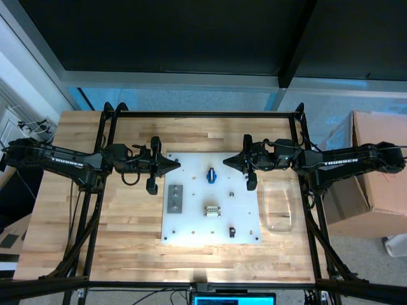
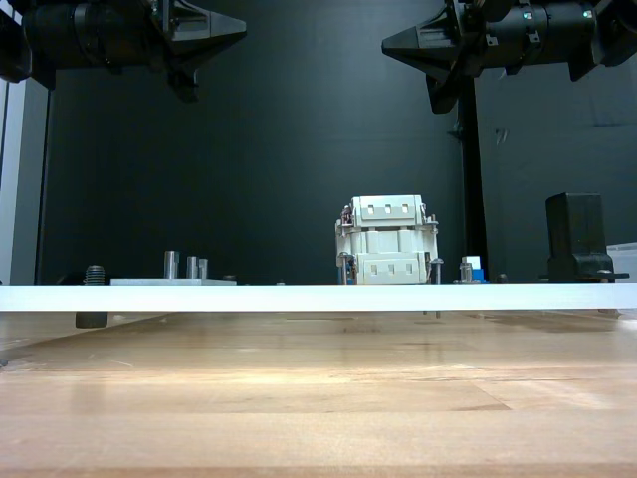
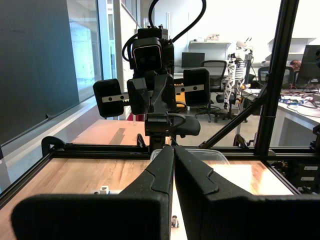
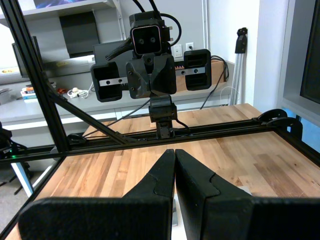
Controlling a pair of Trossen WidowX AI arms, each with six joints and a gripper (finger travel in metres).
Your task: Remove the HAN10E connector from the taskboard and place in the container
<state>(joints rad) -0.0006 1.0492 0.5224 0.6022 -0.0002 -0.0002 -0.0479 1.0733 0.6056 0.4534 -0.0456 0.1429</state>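
Observation:
The beige HAN10E connector (image 1: 212, 211) (image 2: 387, 241) stands upright in its seat near the middle of the white taskboard (image 1: 191, 229); nothing holds it. My left gripper (image 1: 179, 163) (image 2: 243, 30) hovers high over the board's far left corner, shut and empty, its fingers (image 3: 162, 172) pressed together. My right gripper (image 1: 225, 161) (image 2: 385, 45) hangs high over the board's far right part, also shut and empty, fingers (image 4: 165, 175) touching. The clear plastic container (image 1: 278, 207) lies on the table just right of the board.
On the board are a grey metal block (image 1: 174, 198) with posts at left, a blue part (image 1: 212, 174) at the back and a small black part (image 1: 233, 231) (image 2: 576, 239) near the front right. A black frame (image 1: 203, 115) surrounds the table. A cardboard box (image 1: 375, 171) stands at right.

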